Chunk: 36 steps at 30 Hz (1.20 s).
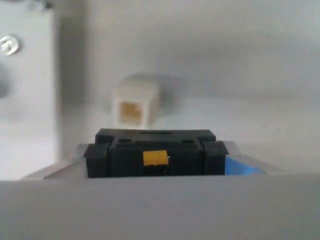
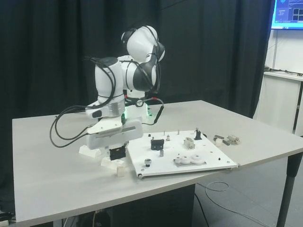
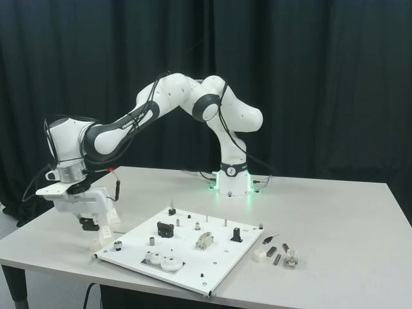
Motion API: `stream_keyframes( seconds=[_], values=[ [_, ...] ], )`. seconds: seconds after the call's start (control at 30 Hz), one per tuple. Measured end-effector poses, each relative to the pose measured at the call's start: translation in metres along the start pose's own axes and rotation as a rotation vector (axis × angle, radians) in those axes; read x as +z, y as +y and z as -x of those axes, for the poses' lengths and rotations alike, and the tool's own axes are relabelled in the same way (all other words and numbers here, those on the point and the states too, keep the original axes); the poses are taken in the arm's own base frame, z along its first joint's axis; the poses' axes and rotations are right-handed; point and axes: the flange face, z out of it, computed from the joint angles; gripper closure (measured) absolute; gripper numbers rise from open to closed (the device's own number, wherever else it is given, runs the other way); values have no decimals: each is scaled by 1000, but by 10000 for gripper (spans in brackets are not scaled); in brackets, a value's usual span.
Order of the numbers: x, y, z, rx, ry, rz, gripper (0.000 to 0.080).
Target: Insert D-SUB.
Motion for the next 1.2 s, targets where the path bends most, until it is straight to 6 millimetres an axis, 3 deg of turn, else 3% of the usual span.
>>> stream_keyframes(
  seconds=[0.37, 0.73, 1.2],
  values=[
    [-3, -26, 35, 20, -100, 33, 417],
    [2, -51, 84, 53, -167, 83, 417],
    [7, -76, 146, 94, -122, 118, 417]
  ],
)
